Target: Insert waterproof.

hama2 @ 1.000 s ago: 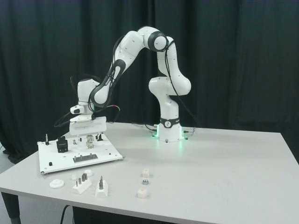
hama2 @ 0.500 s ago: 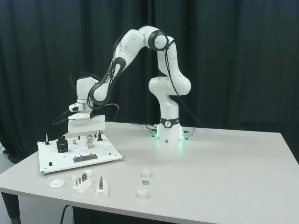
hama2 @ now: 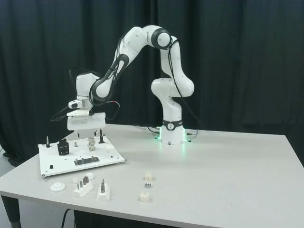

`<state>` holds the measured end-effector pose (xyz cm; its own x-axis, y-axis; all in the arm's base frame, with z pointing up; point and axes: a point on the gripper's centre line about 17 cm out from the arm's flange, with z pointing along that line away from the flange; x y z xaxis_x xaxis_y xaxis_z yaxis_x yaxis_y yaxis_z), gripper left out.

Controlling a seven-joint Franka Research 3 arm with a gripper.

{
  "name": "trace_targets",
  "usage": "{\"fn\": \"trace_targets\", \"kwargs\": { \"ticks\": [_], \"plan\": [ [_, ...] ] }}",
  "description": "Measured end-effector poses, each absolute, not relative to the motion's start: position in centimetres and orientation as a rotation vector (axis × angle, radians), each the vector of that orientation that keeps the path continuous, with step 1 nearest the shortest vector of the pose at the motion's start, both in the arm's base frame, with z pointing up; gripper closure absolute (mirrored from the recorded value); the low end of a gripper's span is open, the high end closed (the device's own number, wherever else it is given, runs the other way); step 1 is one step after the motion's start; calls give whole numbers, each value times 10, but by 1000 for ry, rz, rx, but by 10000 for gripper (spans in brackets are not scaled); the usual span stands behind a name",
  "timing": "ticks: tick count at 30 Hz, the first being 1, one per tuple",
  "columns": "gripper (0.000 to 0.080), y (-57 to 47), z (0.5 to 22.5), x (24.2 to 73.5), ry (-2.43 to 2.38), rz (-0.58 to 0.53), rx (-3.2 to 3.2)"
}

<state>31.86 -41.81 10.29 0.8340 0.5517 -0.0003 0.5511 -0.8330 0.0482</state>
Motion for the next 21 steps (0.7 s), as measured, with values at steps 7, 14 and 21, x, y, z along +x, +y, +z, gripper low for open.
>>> {"fn": "trace_targets", "kwargs": {
  "ticks": [7,14,21],
  "plan": [
    [3,-423,113,322,862,21,2954],
    [3,-428,117,325,843,22,2948],
    [3,-433,118,327,816,22,2936]
  ]
}}
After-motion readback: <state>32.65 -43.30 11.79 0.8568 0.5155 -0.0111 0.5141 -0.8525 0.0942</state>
